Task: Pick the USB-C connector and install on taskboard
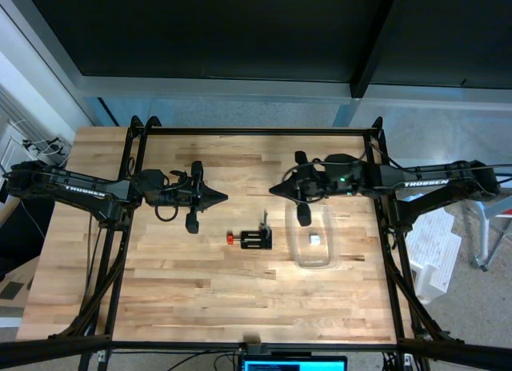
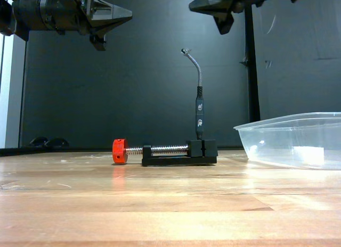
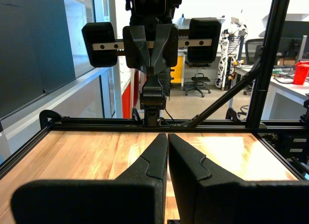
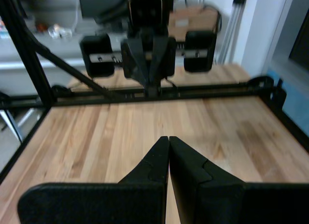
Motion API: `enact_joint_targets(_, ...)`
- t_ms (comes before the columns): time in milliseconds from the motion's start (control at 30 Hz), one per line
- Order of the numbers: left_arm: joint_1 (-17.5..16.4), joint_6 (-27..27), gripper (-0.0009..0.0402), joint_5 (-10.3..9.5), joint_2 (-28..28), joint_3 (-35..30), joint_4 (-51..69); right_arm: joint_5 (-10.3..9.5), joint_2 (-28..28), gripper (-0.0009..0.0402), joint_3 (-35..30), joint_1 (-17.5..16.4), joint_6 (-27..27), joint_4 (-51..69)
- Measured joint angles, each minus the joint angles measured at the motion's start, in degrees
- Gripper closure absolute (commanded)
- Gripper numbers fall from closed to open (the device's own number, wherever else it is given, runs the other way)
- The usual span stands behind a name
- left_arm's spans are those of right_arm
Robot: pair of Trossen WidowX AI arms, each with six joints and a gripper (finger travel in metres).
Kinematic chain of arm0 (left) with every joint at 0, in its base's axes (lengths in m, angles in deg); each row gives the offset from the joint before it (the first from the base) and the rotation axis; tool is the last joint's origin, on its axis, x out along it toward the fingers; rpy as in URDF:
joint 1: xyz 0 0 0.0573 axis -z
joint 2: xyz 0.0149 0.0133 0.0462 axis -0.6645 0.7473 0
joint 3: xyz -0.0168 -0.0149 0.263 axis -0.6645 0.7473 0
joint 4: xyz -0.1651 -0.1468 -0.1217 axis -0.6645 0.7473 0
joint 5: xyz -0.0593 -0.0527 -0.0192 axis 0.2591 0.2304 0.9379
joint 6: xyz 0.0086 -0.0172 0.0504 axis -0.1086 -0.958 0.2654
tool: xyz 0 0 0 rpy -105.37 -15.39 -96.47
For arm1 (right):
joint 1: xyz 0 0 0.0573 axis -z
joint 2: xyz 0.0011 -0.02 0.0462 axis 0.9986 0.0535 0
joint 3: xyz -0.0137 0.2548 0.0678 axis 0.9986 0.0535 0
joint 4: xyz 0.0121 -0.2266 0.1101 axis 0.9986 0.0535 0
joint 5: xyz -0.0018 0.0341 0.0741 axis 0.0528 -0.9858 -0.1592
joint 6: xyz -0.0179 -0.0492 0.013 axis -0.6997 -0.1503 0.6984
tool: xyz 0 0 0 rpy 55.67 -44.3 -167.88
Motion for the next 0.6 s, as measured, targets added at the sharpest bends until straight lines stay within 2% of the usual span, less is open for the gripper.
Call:
enact_joint_targets(233,0.00,0.00,0.0393,0.02,0.00,-0.02,0.00,0.92,-3.80,0.0393,8.81,0.02,0.79,-12.37)
enact_joint_targets(400,0.00,0.02,0.0393,0.02,0.00,0.00,0.00,1.03,-4.11,0.0393,12.24,0.02,2.45,-17.16)
enact_joint_targets(500,0.00,0.02,0.0393,0.02,0.00,-0.02,0.00,2.45,-4.15,0.0393,14.12,-0.02,2.51,-20.46)
enact_joint_targets(600,0.00,0.02,0.0393,0.00,0.00,-0.02,0.00,2.45,-4.35,0.0393,16.06,-0.02,2.89,-23.69)
